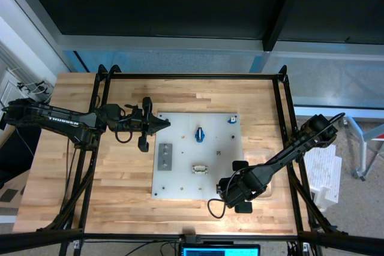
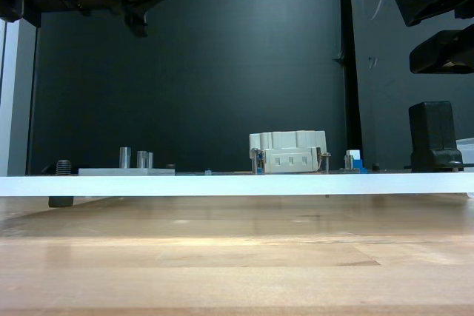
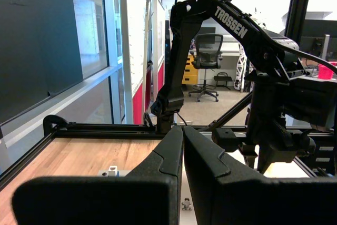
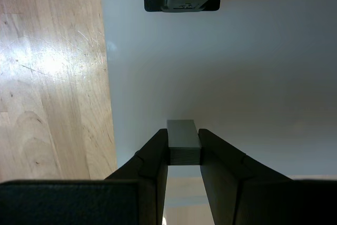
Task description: Pick the 16mm bar and install on taskboard
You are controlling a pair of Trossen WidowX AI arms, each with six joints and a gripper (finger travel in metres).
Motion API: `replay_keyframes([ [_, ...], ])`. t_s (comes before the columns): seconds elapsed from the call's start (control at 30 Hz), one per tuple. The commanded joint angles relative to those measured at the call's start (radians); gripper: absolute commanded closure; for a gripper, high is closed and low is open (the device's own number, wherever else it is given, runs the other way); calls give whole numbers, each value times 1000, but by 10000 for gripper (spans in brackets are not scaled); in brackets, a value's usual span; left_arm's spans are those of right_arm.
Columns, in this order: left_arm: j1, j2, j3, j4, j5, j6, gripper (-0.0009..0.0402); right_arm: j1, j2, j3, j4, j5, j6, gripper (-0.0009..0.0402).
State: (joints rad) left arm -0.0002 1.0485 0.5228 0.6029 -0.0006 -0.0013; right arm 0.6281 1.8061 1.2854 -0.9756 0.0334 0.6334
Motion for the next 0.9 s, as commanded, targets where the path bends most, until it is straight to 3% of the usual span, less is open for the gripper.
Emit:
replay_keyframes([
  [0.03,0,0,0,0,0,0,393,0,0,0,-2,0,-2,306],
  [0.5,0,0,0,0,0,0,393,0,-16,0,-6,0,-4,176],
  [0.9,0,0,0,0,0,0,393,-3,-107,32,-91,0,-13,172],
])
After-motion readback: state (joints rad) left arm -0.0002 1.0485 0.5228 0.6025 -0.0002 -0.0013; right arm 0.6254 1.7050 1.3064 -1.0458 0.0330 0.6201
